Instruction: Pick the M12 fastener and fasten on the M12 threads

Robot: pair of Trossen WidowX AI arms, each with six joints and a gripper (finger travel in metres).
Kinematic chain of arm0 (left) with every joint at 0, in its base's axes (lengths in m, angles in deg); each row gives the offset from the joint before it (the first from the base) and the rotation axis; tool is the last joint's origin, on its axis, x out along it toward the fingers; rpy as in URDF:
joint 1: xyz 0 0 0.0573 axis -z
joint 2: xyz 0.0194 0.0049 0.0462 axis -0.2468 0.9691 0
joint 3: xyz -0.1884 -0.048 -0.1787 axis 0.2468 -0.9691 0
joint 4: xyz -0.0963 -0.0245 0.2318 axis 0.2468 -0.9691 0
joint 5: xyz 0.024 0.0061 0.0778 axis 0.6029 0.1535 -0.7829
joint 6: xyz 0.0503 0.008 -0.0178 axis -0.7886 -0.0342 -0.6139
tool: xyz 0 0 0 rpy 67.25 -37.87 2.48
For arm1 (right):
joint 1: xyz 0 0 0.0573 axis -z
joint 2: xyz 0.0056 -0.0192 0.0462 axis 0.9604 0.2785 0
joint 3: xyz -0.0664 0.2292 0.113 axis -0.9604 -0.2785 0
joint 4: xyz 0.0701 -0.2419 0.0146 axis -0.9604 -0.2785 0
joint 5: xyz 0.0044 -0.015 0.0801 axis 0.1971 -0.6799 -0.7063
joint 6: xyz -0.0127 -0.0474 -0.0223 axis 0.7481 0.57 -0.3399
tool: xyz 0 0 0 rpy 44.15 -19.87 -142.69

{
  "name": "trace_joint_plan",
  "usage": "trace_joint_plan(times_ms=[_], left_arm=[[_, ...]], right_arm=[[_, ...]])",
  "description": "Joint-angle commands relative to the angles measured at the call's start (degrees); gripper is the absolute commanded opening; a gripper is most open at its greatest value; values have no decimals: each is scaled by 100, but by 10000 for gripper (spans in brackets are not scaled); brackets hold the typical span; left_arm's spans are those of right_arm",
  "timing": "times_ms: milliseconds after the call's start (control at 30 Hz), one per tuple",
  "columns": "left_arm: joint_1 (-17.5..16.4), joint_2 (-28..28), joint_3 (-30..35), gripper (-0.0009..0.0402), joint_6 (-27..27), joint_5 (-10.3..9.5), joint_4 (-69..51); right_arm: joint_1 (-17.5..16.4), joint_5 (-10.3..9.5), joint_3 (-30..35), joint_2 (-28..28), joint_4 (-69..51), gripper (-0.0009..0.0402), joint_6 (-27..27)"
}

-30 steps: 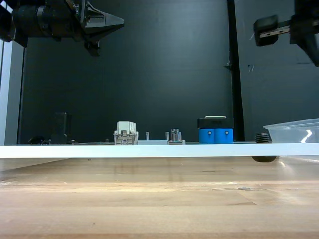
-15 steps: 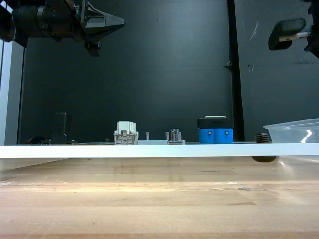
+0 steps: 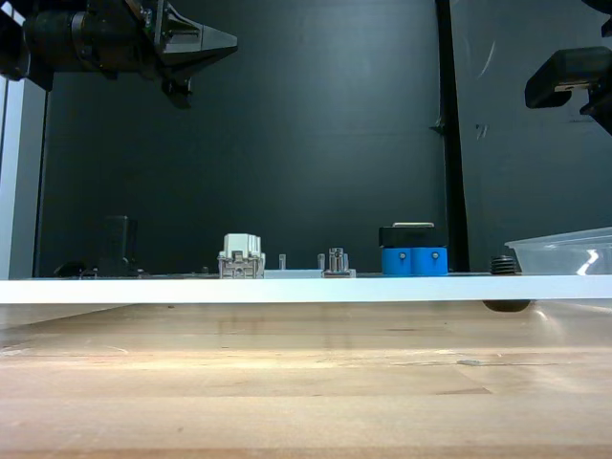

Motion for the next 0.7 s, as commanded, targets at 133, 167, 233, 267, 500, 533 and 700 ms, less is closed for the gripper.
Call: trace_joint_plan(times_ms=[133, 167, 233, 267, 500, 533, 700], left_arm=[[0, 2, 0, 0, 0, 0, 2], [-2, 2, 0, 0, 0, 0, 2], [0, 2, 0, 0, 0, 0, 2], [0, 2, 0, 0, 0, 0, 2], [0, 2, 0, 0, 0, 0, 2], [0, 2, 0, 0, 0, 0, 2], [-2, 2, 0, 0, 0, 0, 2]], right_arm=[[-11, -26, -328, -2, 330, 183, -2], [-13, -26, -372, 42, 387, 188, -2], [-17, -26, -409, 136, 420, 196, -2], [-17, -26, -422, 188, 452, 198, -2], [-17, -87, -796, 313, 975, 201, 0], [-20, -87, -835, 348, 984, 201, -2], [-17, -90, -953, 442, 1143, 201, 0]])
